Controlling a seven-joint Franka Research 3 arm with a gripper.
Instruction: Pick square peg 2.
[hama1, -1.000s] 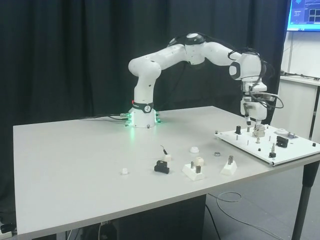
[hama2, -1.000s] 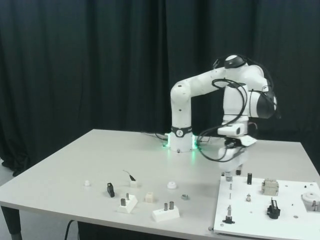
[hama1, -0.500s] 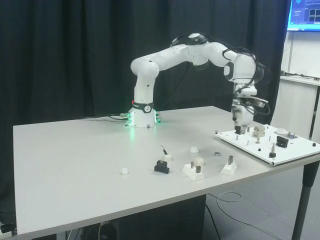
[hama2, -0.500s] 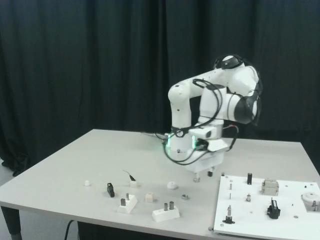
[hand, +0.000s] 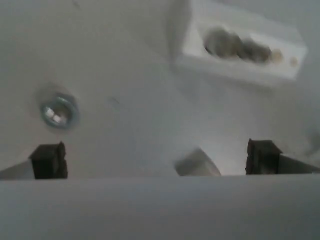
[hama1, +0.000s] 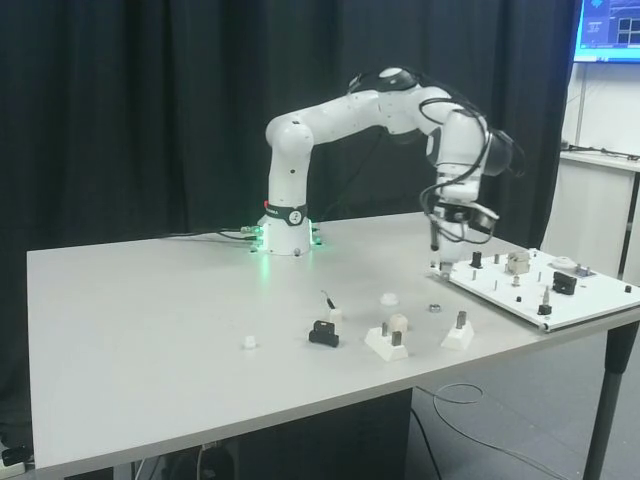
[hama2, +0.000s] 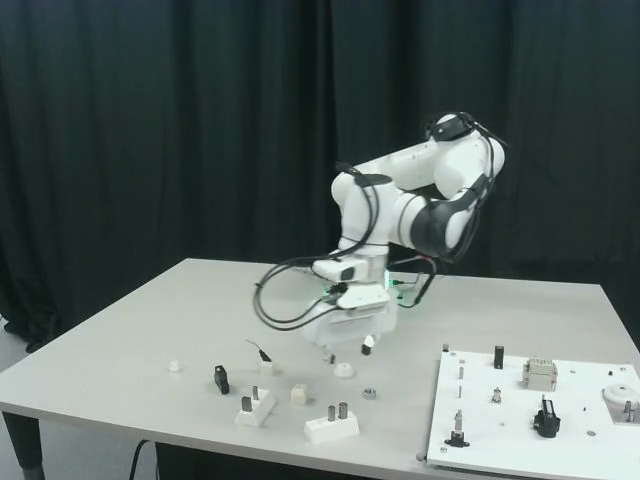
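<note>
White arm swung from board (hama2: 530, 425) toward table middle, end effector (hama2: 347, 350) spread wide, empty, over nut (hand: 59, 112)

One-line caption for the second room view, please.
White arm's open gripper hovers above the grey table, near a white two-peg holder, away from the white board.

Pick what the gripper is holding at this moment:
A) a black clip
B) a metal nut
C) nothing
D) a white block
C: in the wrist view the gripper has its fingers wide apart with bare grey table between them; the nut and the white block lie untouched.
</note>
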